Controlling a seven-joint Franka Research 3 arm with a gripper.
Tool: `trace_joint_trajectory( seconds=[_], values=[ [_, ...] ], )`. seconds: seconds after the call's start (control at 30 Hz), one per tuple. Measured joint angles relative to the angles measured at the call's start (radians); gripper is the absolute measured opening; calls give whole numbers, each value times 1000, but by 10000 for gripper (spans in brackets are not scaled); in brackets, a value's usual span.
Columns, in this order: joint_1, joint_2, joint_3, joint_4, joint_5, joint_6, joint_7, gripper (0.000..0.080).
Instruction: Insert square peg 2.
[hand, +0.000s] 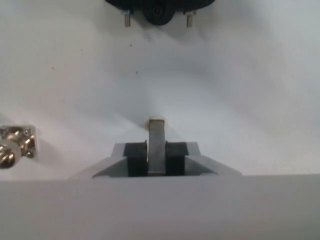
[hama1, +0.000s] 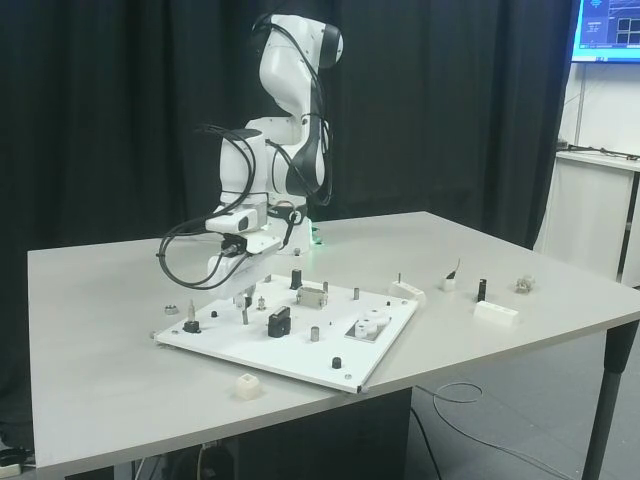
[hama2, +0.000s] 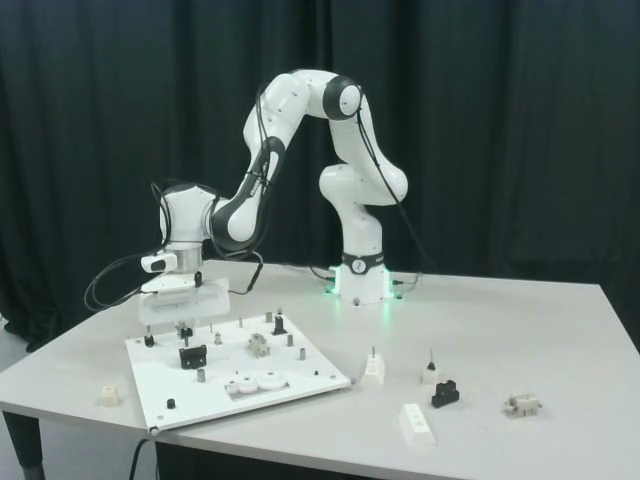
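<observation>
Over the board: gripper (hama1: 243, 297) hangs low above the white board (hama2: 290, 395), at the side farthest from the arm's base.
Grip: fingers (hand: 135, 159) clamped on the peg (hand: 156, 145), which stands upright between the pads.
Peg tip: just above, or touching, a small pale seat (hand: 156, 119); contact cannot be told.
Hole: hidden under the peg.
Advice: keep the peg vertical, square its faces to the hole, descend slowly, hold the clamp until seated.
Risk: a corner catching on the rim and jamming.
Nearby: metal fitting (hand: 16, 144) lies beside, well apart.
</observation>
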Motion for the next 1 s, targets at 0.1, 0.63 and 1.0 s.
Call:
trace_joint_trajectory(
  seconds=[0.1,0.63,1.0],
  values=[
    [0,0,0,0,1,0,0,71],
    [0,1,1,0,11,0,-16,71],
    [1,0,2,1,30,0,-36,71]
  ],
)
